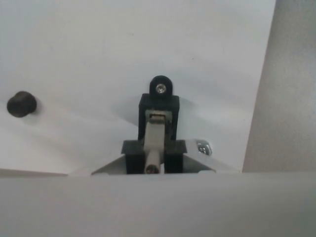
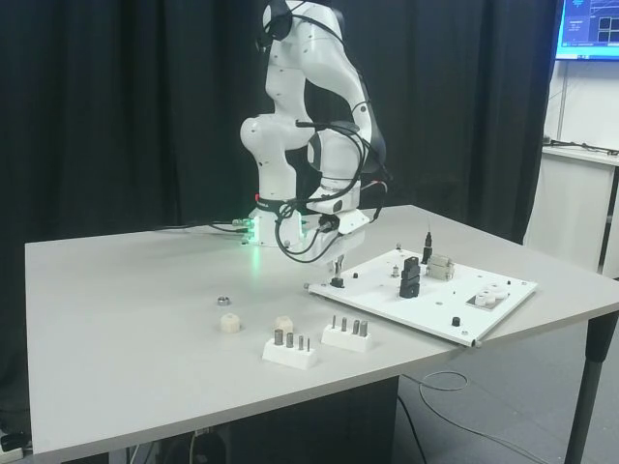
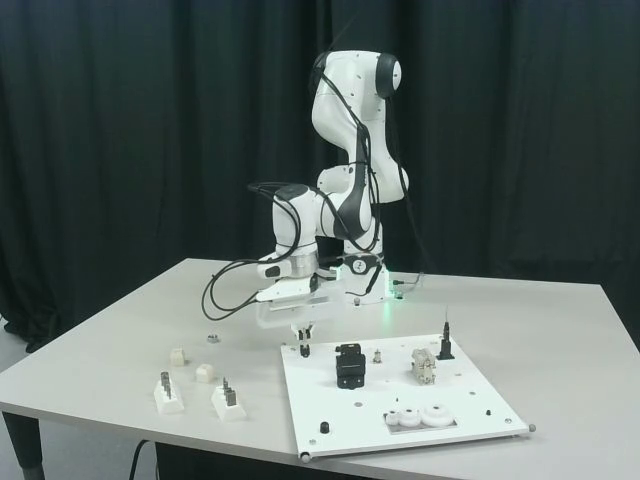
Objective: Insert Ethernet.
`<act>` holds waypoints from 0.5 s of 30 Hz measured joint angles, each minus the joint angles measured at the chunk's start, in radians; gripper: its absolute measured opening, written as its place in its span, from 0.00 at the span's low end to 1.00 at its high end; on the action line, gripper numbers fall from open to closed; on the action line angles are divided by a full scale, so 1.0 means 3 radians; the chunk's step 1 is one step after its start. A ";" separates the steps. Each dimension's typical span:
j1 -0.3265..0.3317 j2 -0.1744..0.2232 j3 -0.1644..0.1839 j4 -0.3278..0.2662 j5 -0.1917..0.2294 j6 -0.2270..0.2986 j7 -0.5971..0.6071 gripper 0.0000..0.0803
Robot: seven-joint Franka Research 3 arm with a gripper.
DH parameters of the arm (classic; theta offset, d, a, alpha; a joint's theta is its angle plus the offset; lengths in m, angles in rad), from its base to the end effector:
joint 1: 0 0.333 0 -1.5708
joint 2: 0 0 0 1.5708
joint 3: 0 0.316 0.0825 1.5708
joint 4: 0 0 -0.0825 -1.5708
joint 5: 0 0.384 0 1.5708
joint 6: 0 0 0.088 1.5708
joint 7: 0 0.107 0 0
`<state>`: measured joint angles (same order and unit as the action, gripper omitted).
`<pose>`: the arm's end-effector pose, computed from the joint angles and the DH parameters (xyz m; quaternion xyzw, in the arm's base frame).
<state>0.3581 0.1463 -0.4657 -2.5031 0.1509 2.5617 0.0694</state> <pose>0.4583 -0.0568 0.2273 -0.9879 0.1514 0.0338 0.0069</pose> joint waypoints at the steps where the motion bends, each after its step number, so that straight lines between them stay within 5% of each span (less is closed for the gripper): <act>1: 0.0000 0.0000 0.0000 0.0000 -0.0001 0.0000 -0.0001 0.09; 14: 0.0010 0.0016 0.0002 -0.0005 -0.0002 -0.0007 -0.0005 0.09; 15: 0.0012 0.0016 0.0002 -0.0004 -0.0002 -0.0009 -0.0005 0.23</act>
<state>0.3617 0.1511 -0.4652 -2.5045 0.1504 2.5591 0.0679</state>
